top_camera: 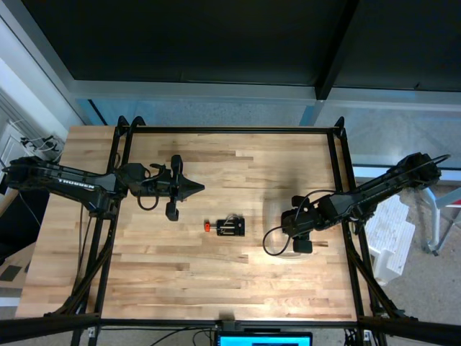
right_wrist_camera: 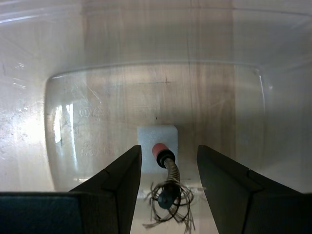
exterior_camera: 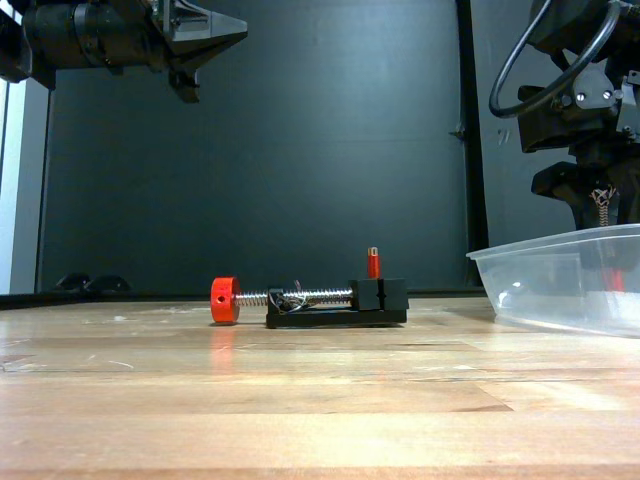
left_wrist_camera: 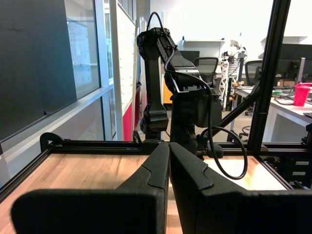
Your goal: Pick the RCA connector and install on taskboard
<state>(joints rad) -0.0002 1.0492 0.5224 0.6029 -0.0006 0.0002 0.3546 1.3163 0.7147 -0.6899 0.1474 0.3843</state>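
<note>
1. The right gripper [right_wrist_camera: 169, 149] hangs inside the tray [exterior_camera: 540, 290], pointing down. Its fingers are spread, one on each side of the connector [right_wrist_camera: 165, 158], with a clear gap on both sides
2. The left gripper [left_wrist_camera: 168, 146] has its fingers pressed together with nothing between them. It is held high over the left half of the table [top_camera: 180, 281], well apart from the board [top_camera: 232, 226]
3. The connector sits in the tray between the right fingers. Its red end rests at the edge of a white pad [right_wrist_camera: 156, 134]. A coiled spring [right_wrist_camera: 171, 174] runs back from it to a tuft of frayed wires [right_wrist_camera: 168, 204] nearest the camera. It seems to stand tilted on its red end, though this cannot be told for sure
4. Handling, as a judgement: the connector is small and light. The plug body should be stiff, the spring bendy, and the wires soft and easily broken. The best hold is on the round body just behind the red end. A grip on the spring or wires would let the plug swing. The smooth round body may twist between flat fingers
5. The tray is clear plastic with low walls. Only the connector and the pad show inside it
6. The board lies at mid-table, between the arms and well apart from the tray. It has a red knob [exterior_camera: 225, 300] at its left end and a small red post [exterior_camera: 373, 263] upright near its right end, probably the seat for the plug
</note>
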